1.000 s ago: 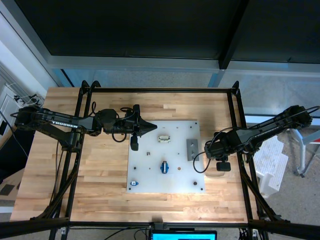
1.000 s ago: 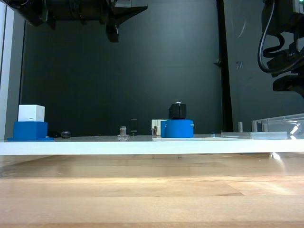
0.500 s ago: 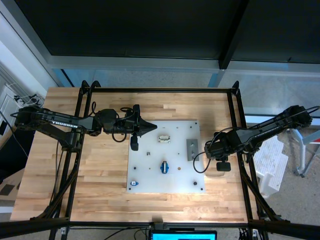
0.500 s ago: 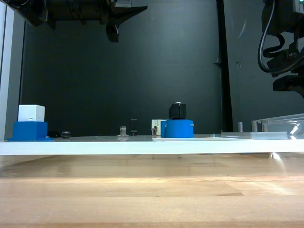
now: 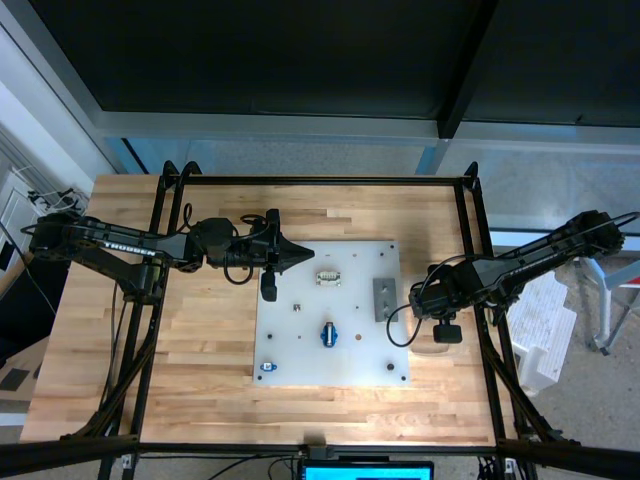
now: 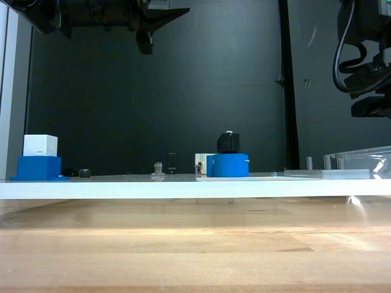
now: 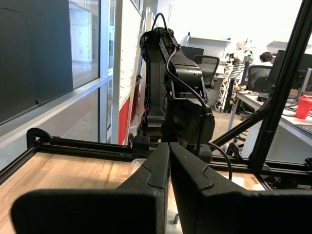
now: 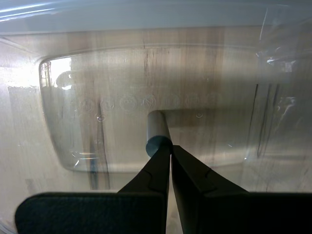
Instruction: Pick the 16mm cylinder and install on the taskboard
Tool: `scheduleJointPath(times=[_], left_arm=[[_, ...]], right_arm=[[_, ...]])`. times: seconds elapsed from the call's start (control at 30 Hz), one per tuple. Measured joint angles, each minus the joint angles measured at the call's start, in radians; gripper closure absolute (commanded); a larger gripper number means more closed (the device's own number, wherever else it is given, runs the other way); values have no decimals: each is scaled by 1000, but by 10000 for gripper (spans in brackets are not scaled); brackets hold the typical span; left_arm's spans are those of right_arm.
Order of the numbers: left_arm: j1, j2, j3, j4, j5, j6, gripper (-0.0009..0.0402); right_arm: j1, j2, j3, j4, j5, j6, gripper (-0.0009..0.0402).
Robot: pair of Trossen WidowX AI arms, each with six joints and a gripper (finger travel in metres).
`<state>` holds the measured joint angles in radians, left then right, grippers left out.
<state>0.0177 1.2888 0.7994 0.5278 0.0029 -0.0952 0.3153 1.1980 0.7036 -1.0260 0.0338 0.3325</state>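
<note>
1. Right now the 16mm cylinder [image 8: 156, 127] sits inside the clear plastic tray [image 8: 73, 146]. Its darker end faces the right wrist camera, so it seems to stand on end.
2. Over it hangs the right end effector [image 8: 170, 146], pinched to a thin slit with nothing gripped. The low view puts it well above the tray.
3. That tray rests on the wooden tabletop [image 5: 200, 350], just beside the right edge of the taskboard [image 5: 300, 340].
4. On the taskboard stand a blue fitting [image 5: 328, 335], a grey metal block [image 5: 384, 297] and a beige connector [image 5: 327, 277].
5. Across the board, the left end effector [image 5: 303, 255] is raised above the far left corner, pointing right, pressed together and empty.
</note>
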Motion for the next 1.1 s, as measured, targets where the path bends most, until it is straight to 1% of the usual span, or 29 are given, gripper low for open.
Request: scheduleJointPath(times=[0.73,1.1], left_arm=[[0,0,0,0,0,0,393],[0,0,0,0,0,0,393]], right_arm=[[0,-11,5,-6,0,0,393],[0,-16,60,-49,1,0,393]])
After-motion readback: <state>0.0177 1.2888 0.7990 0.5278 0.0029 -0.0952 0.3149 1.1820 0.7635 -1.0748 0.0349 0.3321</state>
